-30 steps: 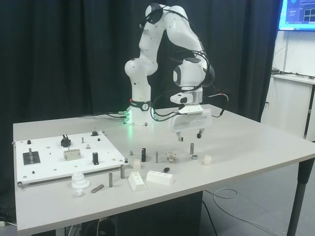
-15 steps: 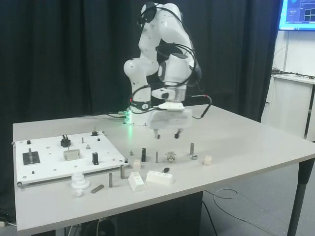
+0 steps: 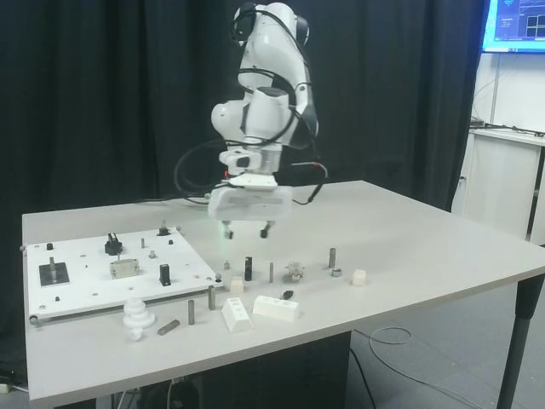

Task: Remove square peg 2.

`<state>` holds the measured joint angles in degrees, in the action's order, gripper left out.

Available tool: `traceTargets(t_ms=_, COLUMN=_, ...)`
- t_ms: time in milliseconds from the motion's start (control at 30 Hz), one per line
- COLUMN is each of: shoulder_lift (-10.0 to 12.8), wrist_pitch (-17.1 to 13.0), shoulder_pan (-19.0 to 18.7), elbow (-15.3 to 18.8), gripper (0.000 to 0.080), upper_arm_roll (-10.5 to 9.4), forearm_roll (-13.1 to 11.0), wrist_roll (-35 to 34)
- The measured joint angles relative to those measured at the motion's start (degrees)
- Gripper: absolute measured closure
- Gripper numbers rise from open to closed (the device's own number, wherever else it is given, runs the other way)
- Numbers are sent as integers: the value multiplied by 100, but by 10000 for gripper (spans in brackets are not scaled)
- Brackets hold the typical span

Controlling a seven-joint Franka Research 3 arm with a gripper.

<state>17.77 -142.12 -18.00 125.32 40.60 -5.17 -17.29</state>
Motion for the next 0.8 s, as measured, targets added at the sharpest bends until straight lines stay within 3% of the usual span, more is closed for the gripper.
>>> traceTargets(t_ms=800, shoulder_lift=0, wrist_pitch=25, shoulder_pan=1244, elbow=-10, gripper=3, upper_arm_roll=147, forearm_roll=32, wrist_roll=959)
